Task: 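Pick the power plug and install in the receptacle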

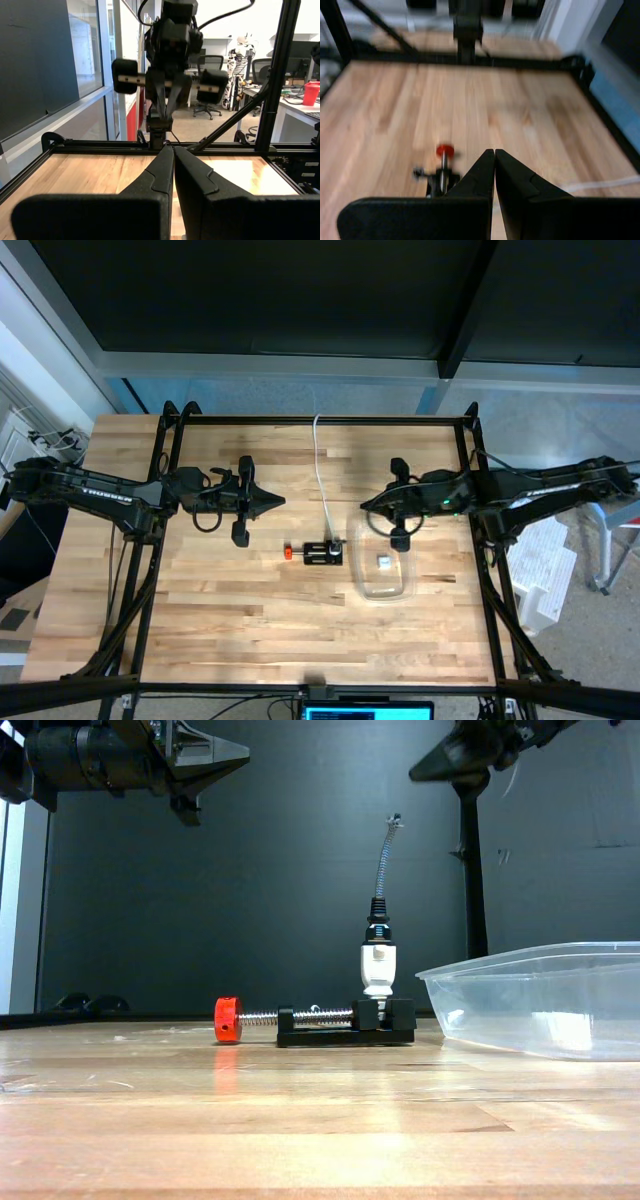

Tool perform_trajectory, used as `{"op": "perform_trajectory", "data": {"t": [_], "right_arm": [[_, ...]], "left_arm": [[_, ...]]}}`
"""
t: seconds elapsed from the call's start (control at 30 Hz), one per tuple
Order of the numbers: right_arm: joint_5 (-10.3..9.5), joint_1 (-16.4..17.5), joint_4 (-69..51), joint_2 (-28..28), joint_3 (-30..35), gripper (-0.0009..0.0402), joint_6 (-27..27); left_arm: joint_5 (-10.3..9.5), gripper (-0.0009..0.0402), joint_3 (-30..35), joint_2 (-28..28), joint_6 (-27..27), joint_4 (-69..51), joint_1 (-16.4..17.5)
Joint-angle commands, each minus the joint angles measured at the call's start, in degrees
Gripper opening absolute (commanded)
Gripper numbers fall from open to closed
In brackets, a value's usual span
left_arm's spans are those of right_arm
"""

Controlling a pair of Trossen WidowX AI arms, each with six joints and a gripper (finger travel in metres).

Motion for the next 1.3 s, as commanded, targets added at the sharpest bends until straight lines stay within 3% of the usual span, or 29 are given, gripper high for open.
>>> {"op": "perform_trajectory", "data": {"t": [0.03,0.27,0.37,0.57,0.67,1.3], "right_arm": [[-3.91,-2.69,7.32,-2.71,-3.69,0.0,-0.02],[-5.05,-4.59,19.91,-7.48,-10.62,0.0,-0.31],[-6.36,-5.57,22.32,-9.18,-12.57,0.0,0.04],[-6.58,-6.8,26.21,-11.76,-16.2,0.0,0.7],[-7.85,-6.97,27.89,-12.68,-17.77,0.0,1.55],[-8.04,-6.97,30.01,-13.81,-21.16,0.0,2.71]], "left_arm": [[0.0,0.0,0.0,0.0,0.02,0.0,0.0],[0.0,0.0,0.0,0.0,0.02,0.0,0.0],[0.0,0.0,0.0,0.0,0.02,0.0,0.02],[0.0,0.0,0.0,0.0,0.02,0.0,0.02],[0.0,0.0,0.0,0.0,0.02,-0.02,0.0],[0.0,0.0,0.0,0.0,0.02,0.0,0.0]]}}
